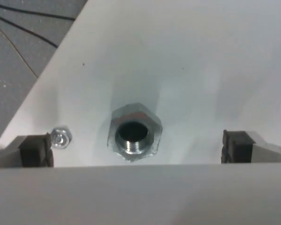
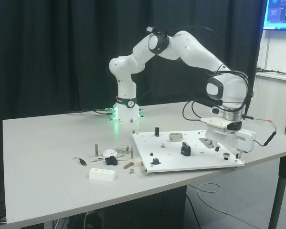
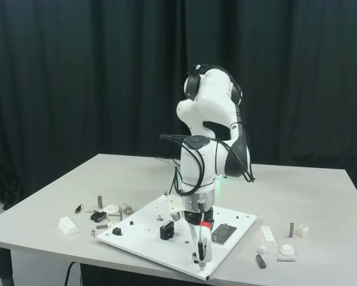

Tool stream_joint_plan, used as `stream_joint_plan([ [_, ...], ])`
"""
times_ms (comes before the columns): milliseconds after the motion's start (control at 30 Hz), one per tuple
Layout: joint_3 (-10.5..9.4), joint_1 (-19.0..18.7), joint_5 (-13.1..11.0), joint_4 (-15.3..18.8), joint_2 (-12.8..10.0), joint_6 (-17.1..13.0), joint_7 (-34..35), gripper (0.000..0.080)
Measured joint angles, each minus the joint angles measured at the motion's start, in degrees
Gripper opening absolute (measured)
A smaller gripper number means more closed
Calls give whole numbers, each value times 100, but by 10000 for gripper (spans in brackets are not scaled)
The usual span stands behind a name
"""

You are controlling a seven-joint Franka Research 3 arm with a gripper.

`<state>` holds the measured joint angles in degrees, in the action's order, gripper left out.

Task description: Remove bolt 4.

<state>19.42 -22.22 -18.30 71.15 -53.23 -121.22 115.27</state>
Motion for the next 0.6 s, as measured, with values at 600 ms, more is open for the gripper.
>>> stream_joint_plan([
  [600, -5, 4, 3, 0, -81, -7, -55, 800],
])
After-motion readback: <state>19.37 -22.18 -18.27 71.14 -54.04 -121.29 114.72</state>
